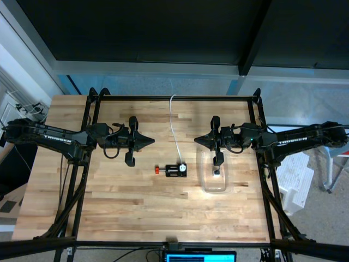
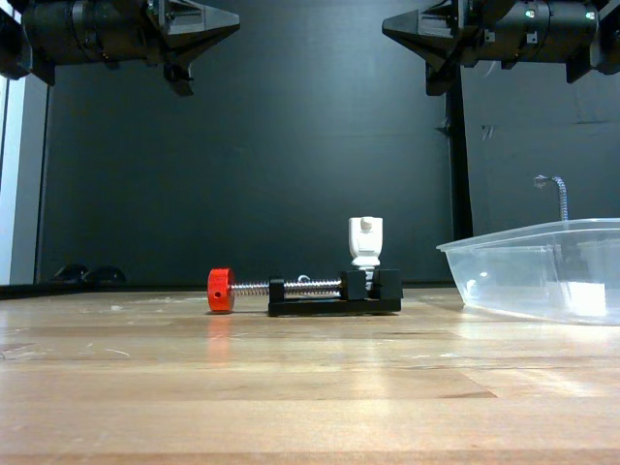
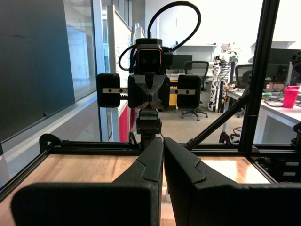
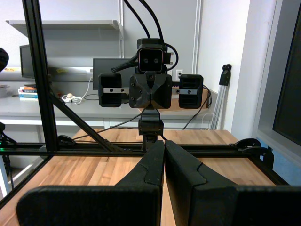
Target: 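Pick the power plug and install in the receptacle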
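High view: hands [image 1: 151, 141] [image 1: 196, 140] over wooden table [image 1: 109, 191]

Black left gripper [image 1: 150, 141], black right gripper [image 1: 198, 140], red knob [image 1: 156, 170], white receptacle [image 1: 182, 167], pale wood-grain table [image 1: 136, 210]

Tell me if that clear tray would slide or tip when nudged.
Thin and clear, the tray probably is light and would slide on the smooth table. Low and wide, it likely won't tip. The left gripper and right gripper hang shut, high above.
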Action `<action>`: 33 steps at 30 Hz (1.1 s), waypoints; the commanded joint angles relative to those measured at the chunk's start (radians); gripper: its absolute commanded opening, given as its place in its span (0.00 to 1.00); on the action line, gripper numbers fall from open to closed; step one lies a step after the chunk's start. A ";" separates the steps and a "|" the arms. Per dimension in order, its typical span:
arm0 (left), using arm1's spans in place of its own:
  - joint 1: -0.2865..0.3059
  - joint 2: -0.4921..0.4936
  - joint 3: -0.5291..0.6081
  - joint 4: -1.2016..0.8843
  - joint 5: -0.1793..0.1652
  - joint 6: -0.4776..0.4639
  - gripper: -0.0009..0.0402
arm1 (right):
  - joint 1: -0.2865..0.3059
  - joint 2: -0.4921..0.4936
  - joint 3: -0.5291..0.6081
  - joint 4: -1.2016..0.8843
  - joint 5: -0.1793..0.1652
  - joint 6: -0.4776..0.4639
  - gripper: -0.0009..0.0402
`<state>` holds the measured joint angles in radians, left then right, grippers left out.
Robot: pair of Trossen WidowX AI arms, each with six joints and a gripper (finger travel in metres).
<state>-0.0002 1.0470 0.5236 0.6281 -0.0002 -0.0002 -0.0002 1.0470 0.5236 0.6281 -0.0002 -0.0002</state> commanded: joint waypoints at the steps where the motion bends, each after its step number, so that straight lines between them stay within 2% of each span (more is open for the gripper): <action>1: 0.000 0.000 -0.001 -0.002 0.000 0.000 0.02 | 0.001 0.000 -0.001 -0.040 0.000 0.000 0.02; 11: 0.000 0.000 -0.001 -0.002 0.000 0.000 0.02 | 0.001 0.000 -0.001 -0.042 0.000 0.002 0.02; 20: 0.000 0.000 -0.001 -0.002 0.000 0.000 0.02 | 0.002 -0.052 -0.001 -0.156 -0.001 0.092 0.02; 24: 0.000 0.000 -0.001 -0.002 0.000 0.000 0.02 | 0.004 -0.086 0.039 -0.330 -0.003 0.097 0.02; 26: 0.000 0.000 -0.001 -0.002 0.000 0.000 0.02 | 0.005 -0.090 0.083 -0.455 -0.009 0.095 0.02; 29: 0.000 0.000 -0.001 -0.002 0.000 0.000 0.02 | 0.006 -0.089 0.164 -0.665 -0.038 0.083 0.02; 33: 0.000 0.000 -0.001 -0.002 0.000 0.000 0.02 | 0.021 -0.089 0.263 -0.903 -0.038 0.062 0.02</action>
<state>-0.0002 1.0470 0.5228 0.6254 -0.0006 -0.0002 0.0162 0.9577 0.7578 -0.2092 -0.0387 0.0673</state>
